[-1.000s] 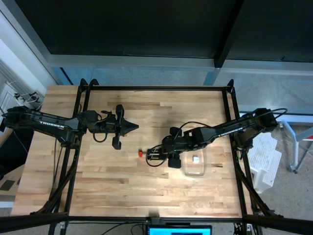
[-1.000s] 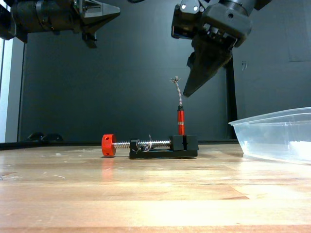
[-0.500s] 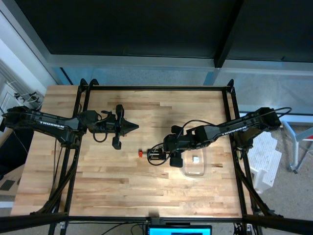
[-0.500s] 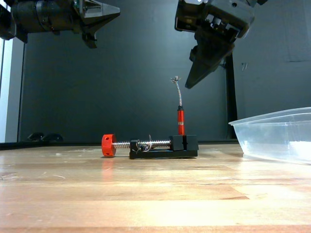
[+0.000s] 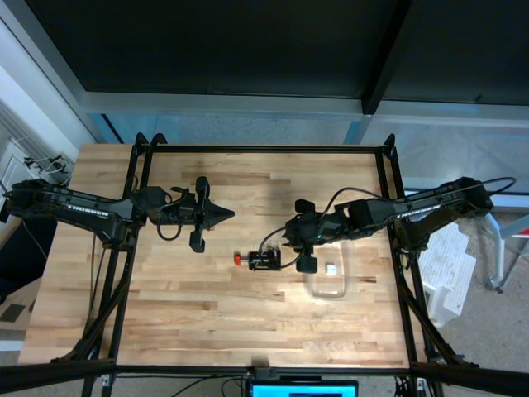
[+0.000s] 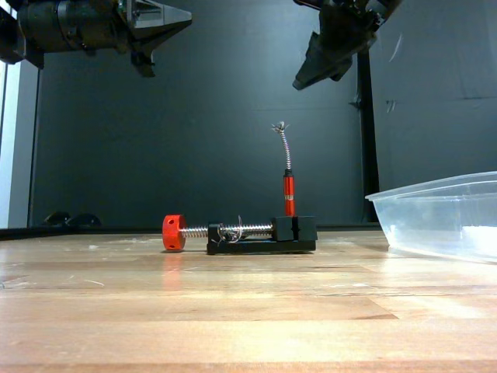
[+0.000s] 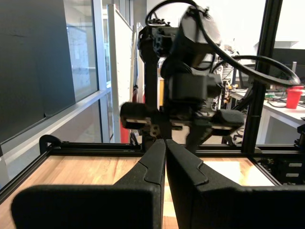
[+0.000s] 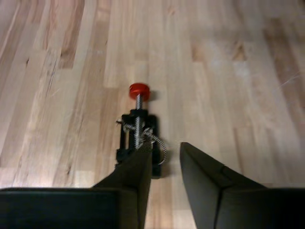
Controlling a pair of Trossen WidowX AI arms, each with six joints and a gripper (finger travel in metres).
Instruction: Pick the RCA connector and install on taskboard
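Note:
The taskboard [image 6: 260,234], a small black fixture with a red knob [image 6: 172,231], lies mid-table [image 5: 263,260]. The RCA connector [image 6: 288,194], a slim red plug with a silvery spring tail, stands upright in the fixture's right-hand block. My right gripper [image 6: 298,82] hangs open and empty, high above the connector and slightly to its right, well apart from it. Its wrist view looks down on the taskboard [image 8: 138,138] ahead of the open fingertips [image 8: 145,151]. My left gripper [image 5: 225,215] is parked shut over the table's left half, fingers [image 7: 155,157] pressed together.
A clear plastic tray [image 5: 337,289] holding a small white square piece [image 5: 331,269] sits just right of the taskboard, and is seen as a clear wall [image 6: 443,214] in the low view. Black frame rails [image 5: 264,149] border the table.
My right gripper has risen and pulled back to the right, away from the connector's spring tip. The connector stays standing in the taskboard. The left arm has not moved.

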